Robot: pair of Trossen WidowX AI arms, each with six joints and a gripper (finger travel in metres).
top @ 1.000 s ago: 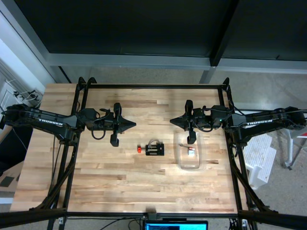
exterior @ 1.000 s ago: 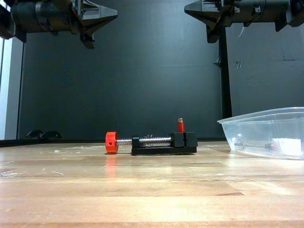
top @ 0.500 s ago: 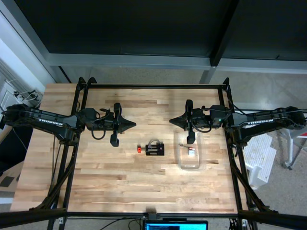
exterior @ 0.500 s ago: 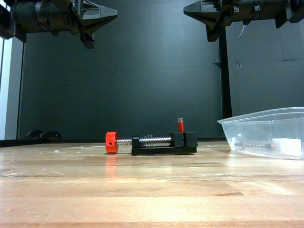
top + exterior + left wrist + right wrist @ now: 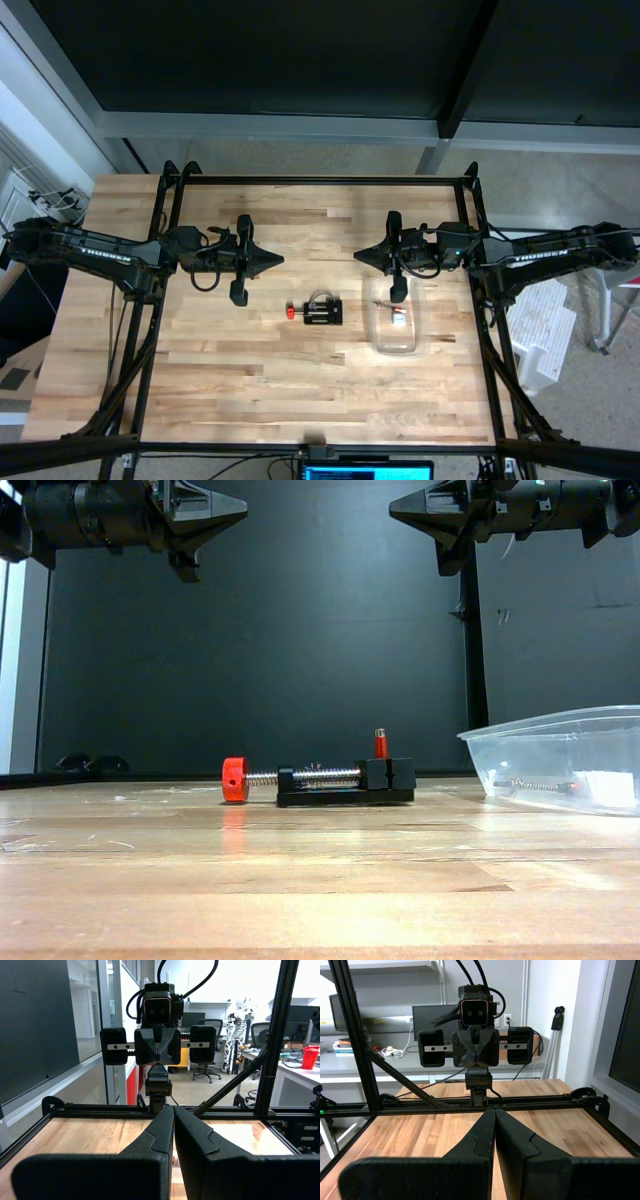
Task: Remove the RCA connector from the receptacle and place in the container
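Left gripper (image 5: pixel 173 1107) hangs high over the left half of the pale wooden tabletop (image 5: pixel 250 380), pointing right, its black fingers pressed flat together with nothing between them. The right gripper (image 5: pixel 495 1109) mirrors it, pointing left, just as tightly closed and empty, high up beside the far end of the clear plastic rectangular tray (image 5: pixel 540 730). Inside that tray, on its floor near the left wall, lies the slim silvery RCA connector with a touch of red (image 5: pixel 535 785), just beside a small white square piece (image 5: pixel 606 788). The small black blocky receptacle (image 5: pixel 322 313) with its red knob (image 5: pixel 234 779) sits near the middle of the tabletop, well apart from both grippers. A short red upright stub stands at the block's right end, and I cannot tell what it is. Judged from this, the placing looks done and only the retreat is in hand. To do that well, the right arm should keep its height and draw back toward the right edge without dipping. The tray is light and would slide or tip at a brush on its rim, spilling the connector. Keeping the fingers closed and the left arm parked avoids any snag.
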